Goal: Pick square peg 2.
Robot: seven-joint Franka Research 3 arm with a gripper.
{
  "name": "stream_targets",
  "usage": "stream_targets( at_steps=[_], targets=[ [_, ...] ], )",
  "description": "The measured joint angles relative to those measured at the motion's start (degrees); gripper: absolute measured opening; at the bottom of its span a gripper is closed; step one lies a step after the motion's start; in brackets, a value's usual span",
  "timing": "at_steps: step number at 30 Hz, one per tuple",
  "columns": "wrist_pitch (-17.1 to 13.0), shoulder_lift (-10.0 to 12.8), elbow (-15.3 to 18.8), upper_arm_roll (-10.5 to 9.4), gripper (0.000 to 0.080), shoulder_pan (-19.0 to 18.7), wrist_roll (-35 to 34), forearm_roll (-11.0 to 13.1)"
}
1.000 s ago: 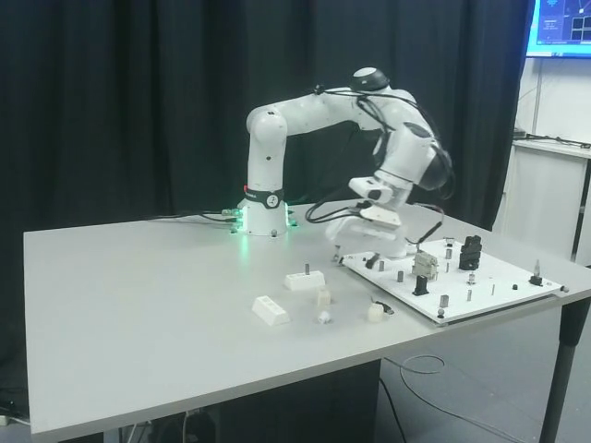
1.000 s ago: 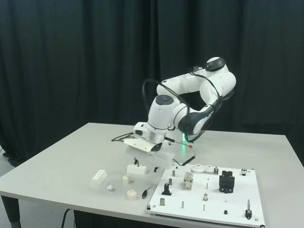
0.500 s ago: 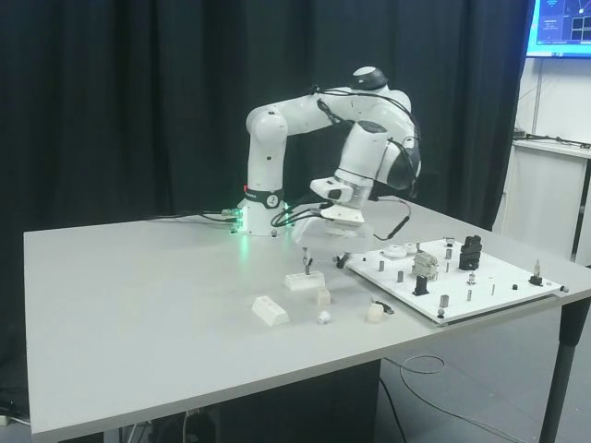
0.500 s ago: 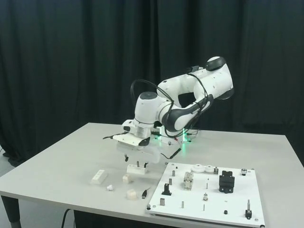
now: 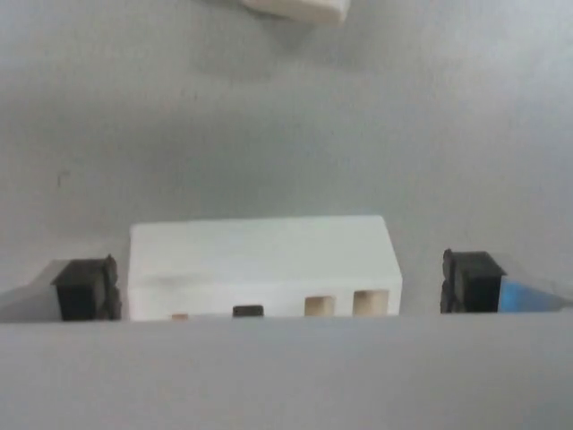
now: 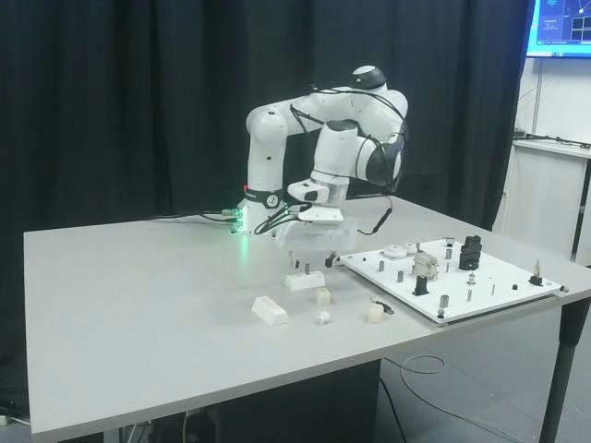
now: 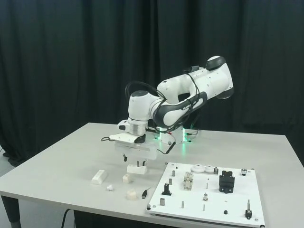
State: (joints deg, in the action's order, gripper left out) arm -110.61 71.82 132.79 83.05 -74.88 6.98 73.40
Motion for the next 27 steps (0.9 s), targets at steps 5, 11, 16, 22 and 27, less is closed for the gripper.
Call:
stream_targets(
  at_steps=[5,11,16,22,27],
  targets=[
    [0.45,0.00,2.02,0.00,0.0800,-0.31,1.79,2.43],
    [1.20,-0.01,4.18,-0.01,0.0800,-1.04,3.81,4.59],
    [1.91,-0.01,5.64,-0.01,0.0800,-1.83,4.63,5.98],
    [2.01,-0.01,6.92,-0.04,0.0800,-2.85,5.07,6.94],
    [2.00,-0.01,7.55,-0.04,0.0800,-3.45,5.07,7.39]
  ],
)
